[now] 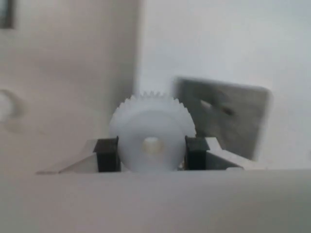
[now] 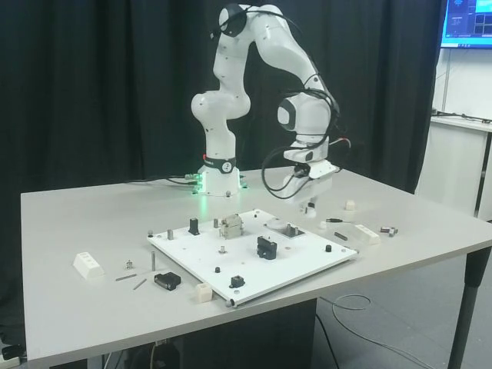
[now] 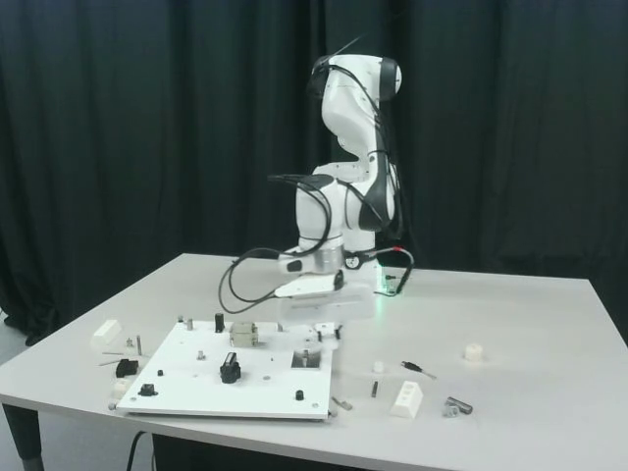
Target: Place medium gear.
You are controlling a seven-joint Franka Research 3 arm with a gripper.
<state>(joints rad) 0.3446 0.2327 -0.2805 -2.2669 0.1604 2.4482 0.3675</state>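
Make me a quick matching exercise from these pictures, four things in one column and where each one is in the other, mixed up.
Things:
1. gear
2. white board
3. arm base
4. monitor

Places:
A. behind the table, off to the side
B. flat on the table, carrying small parts
C. bolted at the table's back edge
D. between the fingers of the tool

Pairs: 1-D, 2-B, 3-C, 4-A

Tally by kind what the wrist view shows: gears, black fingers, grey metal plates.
medium gear, white, held between the fingers: 1
black fingers: 2
grey metal plate beyond the gear: 1
Total: 4
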